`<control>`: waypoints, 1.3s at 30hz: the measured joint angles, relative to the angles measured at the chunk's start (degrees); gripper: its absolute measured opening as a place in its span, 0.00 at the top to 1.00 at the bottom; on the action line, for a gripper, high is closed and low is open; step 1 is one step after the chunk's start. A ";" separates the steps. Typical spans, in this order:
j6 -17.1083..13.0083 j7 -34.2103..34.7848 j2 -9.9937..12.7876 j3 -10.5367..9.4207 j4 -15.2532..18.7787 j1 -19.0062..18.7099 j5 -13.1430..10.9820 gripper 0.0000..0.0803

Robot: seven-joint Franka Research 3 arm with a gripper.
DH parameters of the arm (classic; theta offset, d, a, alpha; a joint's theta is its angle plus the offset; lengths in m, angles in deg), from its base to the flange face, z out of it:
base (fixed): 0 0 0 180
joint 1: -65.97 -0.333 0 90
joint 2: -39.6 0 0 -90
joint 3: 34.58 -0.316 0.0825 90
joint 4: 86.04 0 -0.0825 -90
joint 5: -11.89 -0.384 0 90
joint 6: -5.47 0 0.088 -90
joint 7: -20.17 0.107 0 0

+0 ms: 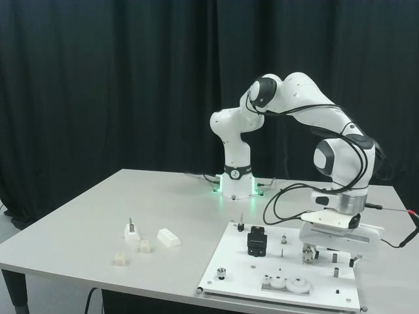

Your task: Pick round peg 4.

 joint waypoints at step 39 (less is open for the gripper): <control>10.83 -5.37 -0.58 6.76 -2.71 -0.07 2.03 0.00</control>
